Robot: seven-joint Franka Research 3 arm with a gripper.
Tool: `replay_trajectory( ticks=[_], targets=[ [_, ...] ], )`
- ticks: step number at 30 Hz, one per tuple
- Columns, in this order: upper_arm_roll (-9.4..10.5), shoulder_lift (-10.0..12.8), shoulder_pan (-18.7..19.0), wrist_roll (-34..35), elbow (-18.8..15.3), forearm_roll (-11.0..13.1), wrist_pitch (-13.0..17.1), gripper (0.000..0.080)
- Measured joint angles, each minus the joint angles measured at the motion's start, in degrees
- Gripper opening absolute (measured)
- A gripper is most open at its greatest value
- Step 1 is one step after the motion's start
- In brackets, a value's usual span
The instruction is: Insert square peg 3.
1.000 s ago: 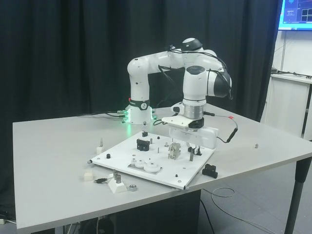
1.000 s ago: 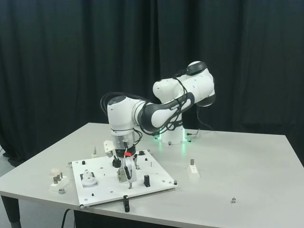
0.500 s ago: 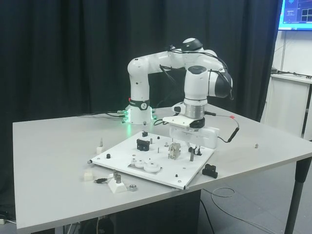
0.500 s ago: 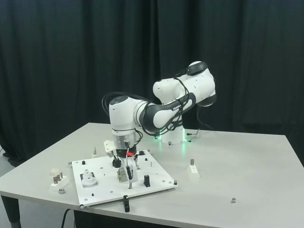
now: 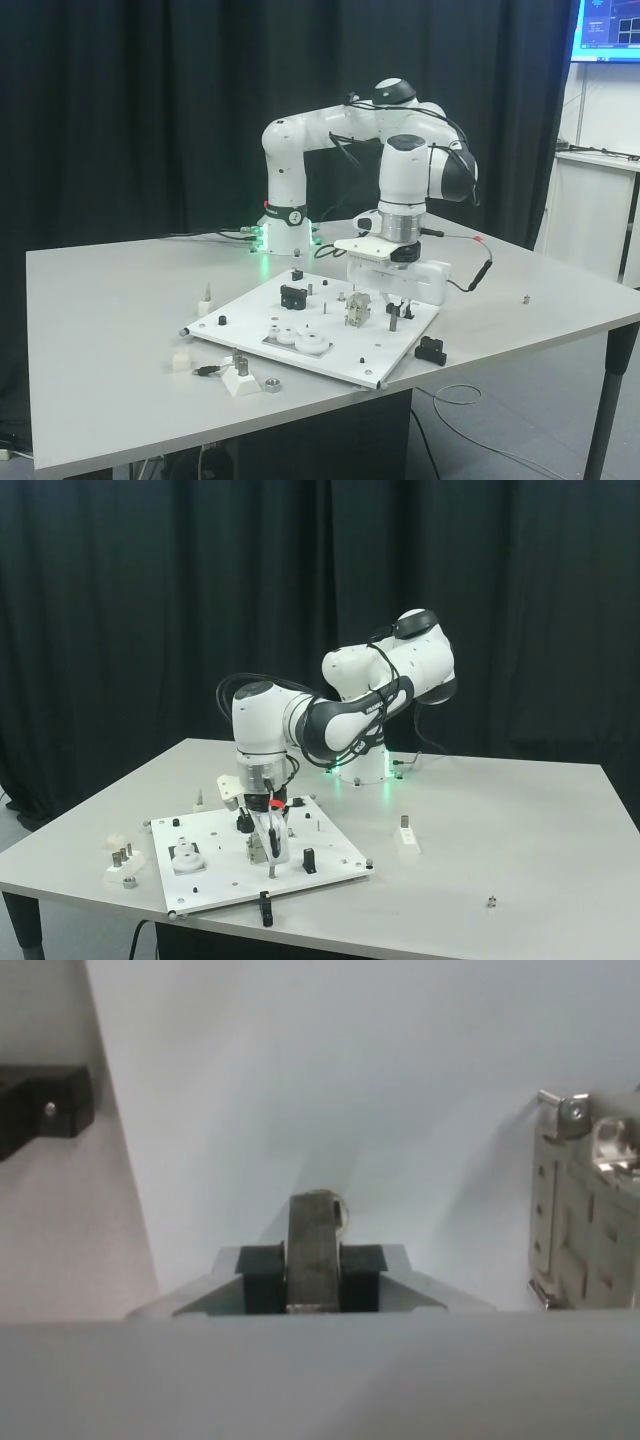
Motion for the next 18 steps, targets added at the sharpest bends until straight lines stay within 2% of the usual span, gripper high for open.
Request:
replay_trajectory(
  ticks=[18],
  targets=[
    [-0.03,0.0,0.4,-0.1,0.0,-0.8,-0.8,0.011]
  ],
)
